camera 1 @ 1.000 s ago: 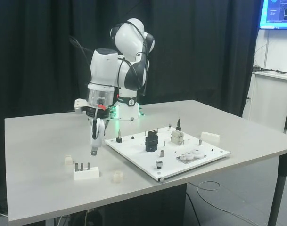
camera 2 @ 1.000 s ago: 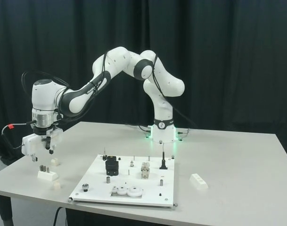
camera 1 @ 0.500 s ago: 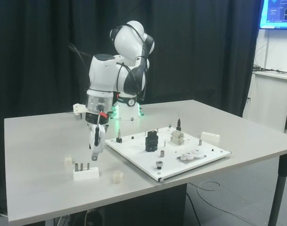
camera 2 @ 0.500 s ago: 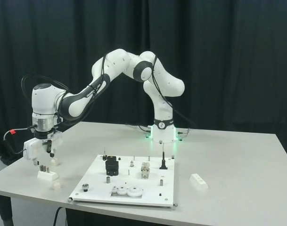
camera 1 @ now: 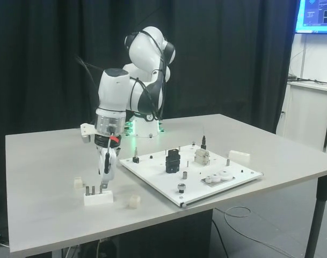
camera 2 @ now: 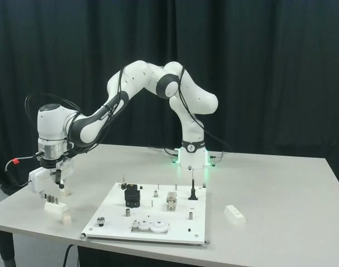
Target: Pick square peg 2.
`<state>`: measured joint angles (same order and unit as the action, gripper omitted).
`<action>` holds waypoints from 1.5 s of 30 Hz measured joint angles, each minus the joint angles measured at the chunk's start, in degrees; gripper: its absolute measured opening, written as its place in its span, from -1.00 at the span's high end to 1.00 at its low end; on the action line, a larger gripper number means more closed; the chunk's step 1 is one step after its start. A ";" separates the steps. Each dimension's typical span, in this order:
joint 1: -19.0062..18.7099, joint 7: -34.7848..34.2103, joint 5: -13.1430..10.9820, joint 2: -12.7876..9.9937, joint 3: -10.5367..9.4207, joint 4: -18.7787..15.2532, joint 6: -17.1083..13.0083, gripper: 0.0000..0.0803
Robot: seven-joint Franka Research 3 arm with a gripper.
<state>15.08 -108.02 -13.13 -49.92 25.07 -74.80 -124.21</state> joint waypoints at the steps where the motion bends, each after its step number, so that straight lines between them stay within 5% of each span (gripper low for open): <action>1: 0.07 0.13 0.00 -0.09 0.00 -0.07 -0.14 -0.99; 40: 1.26 4.68 -3.14 -2.97 -0.06 -1.06 -2.86 -0.99; 41: 1.26 4.83 -3.16 -2.97 -0.07 -1.10 -2.86 -0.74; 45: 1.25 5.85 -3.41 -2.97 -0.17 -1.25 -2.86 -0.74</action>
